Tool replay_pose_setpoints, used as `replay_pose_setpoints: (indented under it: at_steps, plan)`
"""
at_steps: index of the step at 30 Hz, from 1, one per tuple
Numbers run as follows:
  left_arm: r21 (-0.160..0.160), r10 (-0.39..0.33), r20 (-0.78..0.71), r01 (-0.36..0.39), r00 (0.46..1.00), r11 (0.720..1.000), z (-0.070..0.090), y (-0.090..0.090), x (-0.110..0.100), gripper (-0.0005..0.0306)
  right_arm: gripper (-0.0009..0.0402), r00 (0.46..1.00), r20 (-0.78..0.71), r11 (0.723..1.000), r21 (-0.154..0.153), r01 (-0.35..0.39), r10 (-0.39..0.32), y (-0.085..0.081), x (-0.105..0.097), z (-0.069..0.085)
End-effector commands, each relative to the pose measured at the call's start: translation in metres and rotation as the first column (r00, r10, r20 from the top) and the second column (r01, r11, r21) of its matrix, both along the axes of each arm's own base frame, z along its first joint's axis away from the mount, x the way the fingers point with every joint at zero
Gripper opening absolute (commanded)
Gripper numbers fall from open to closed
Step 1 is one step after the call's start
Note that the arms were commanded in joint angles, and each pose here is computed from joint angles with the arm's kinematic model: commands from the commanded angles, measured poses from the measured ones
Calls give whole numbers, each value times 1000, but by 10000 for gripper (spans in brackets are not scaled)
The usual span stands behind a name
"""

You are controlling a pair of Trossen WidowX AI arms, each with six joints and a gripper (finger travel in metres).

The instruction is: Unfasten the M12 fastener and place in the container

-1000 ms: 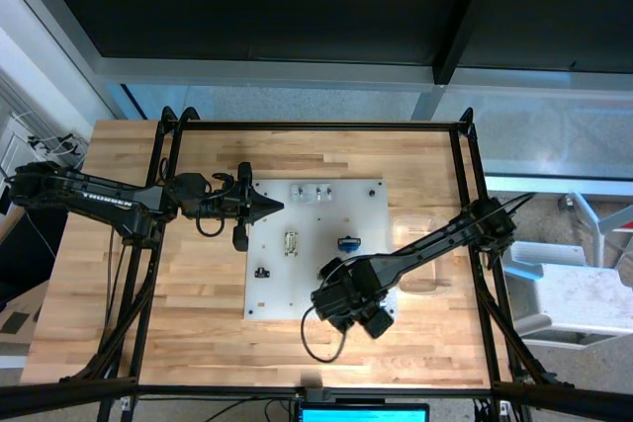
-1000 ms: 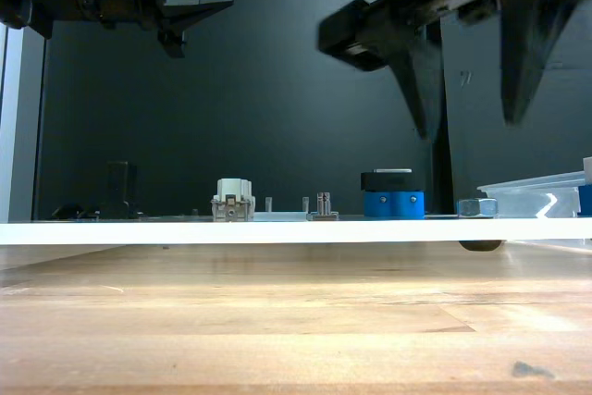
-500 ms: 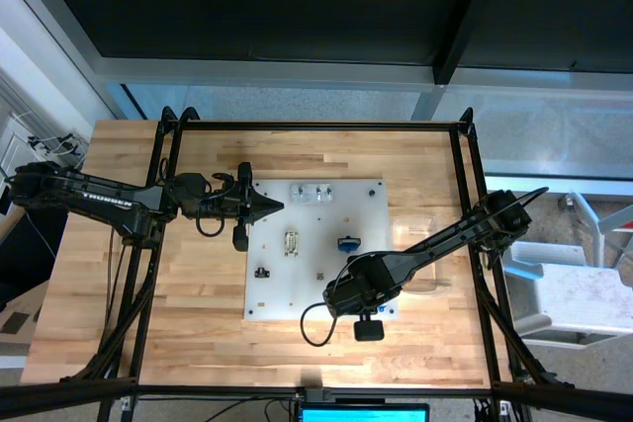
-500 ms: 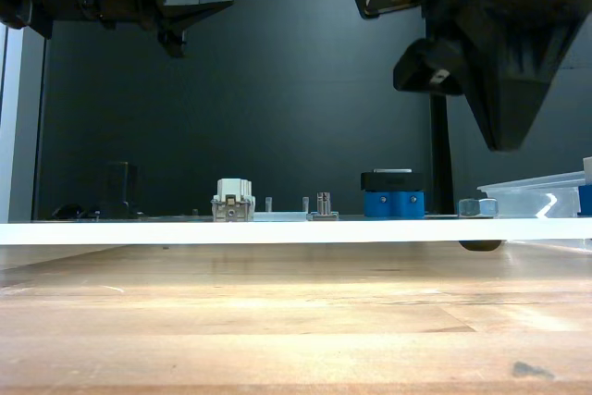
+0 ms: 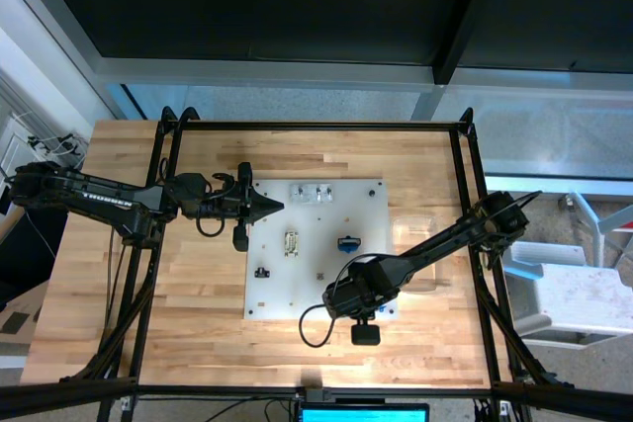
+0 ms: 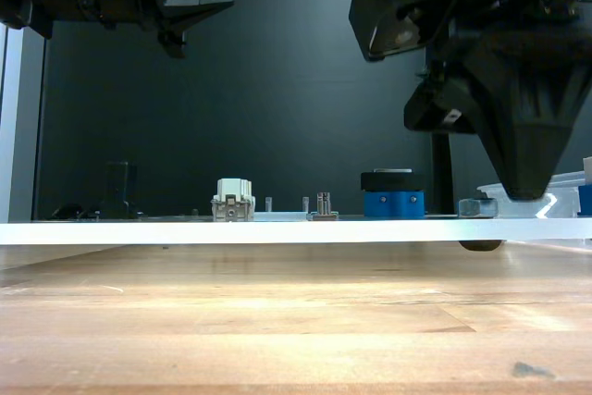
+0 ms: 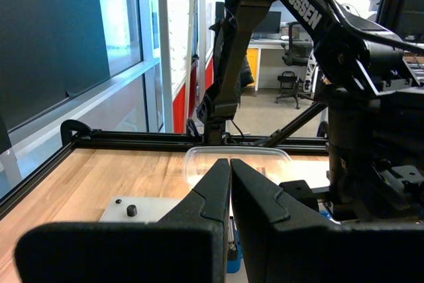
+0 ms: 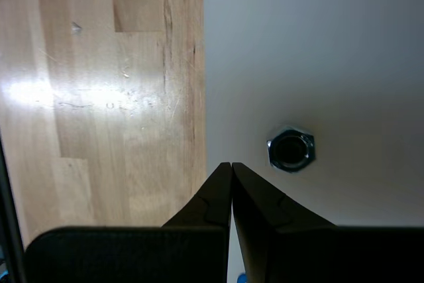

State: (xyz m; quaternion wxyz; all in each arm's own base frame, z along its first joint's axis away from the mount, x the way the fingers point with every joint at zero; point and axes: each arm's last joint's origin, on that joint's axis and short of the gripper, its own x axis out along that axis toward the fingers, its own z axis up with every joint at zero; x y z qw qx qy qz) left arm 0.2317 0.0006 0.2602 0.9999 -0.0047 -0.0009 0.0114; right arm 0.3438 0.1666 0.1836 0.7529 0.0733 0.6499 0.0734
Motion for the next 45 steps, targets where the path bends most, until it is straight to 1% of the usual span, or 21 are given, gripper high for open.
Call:
replay_pose_setpoints:
  at_steps: [1,4,7,10,15,17,25,26,27,28,29,30,31,32,33,37,38,39,41,43,45]
  plan:
    - [0,0,1,0,1000,1000,0,0,0,0,0,1000,-2,1000,-9,1,-1,-1,1,-2]
    - [0,0,1,0,1000,1000,0,0,0,0,0,1000,5,999,-30,11,-11,-4,2,-3]
    - [0,0,1,0,1000,1000,0,0,0,0,0,1000,3,999,-32,13,-13,-5,2,-3]
    - [0,0,1,0,1000,1000,0,0,0,0,0,1000,13,998,-58,15,-14,-6,2,-3]
    - [0,0,1,0,1000,1000,0,0,0,0,0,1000,8,998,-66,18,-17,-7,2,-3]
    - [0,0,1,0,1000,1000,0,0,0,0,0,1000,4,996,-86,21,-21,-8,1,-3]
    - [0,0,1,0,1000,1000,0,0,0,0,0,1000,4,996,-87,14,-14,-9,1,-3]
    - [0,0,1,0,1000,1000,0,0,0,0,0,1000,5,996,-89,12,-12,-9,1,-3]
    - [0,0,1,0,1000,1000,0,0,0,0,0,1000,9,995,-100,6,-5,-9,1,-3]
    - [0,0,1,0,1000,1000,0,0,0,0,0,1000,23,990,-139,7,-3,-11,1,-2]
    - [0,0,1,0,1000,1000,0,0,0,0,0,999,46,978,-208,31,-22,-13,0,-1]
    - [0,0,1,0,1000,1000,0,0,0,0,0,996,71,958,-276,71,-53,-16,0,0]
    - [0,0,1,0,1000,1000,0,0,0,0,0,992,96,937,-333,108,-80,-19,-1,3]
    - [0,0,1,0,1000,1000,0,0,0,0,0,990,109,922,-367,127,-93,-20,-2,4]
    - [0,0,1,0,1000,1000,0,0,0,0,0,989,112,917,-375,132,-97,-21,-3,6]
    - [0,0,1,0,1000,1000,0,0,0,0,0,990,100,925,-357,126,-96,-21,-4,7]
    - [0,0,1,0,1000,1000,0,0,0,0,0,991,95,929,-349,123,-96,-20,-4,7]
    - [0,0,1,0,1000,1000,0,0,0,0,0,992,86,936,-333,118,-94,-20,-4,7]
    - [0,0,1,0,1000,1000,0,0,0,0,0,994,66,950,-292,107,-92,-18,-5,7]
    - [0,0,0,0,1000,1000,0,0,0,0,0,995,42,967,-235,93,-86,-16,-6,9]
    - [0,0,1,0,1000,1000,0,0,0,0,0,997,18,982,-168,81,-79,-14,-5,13]
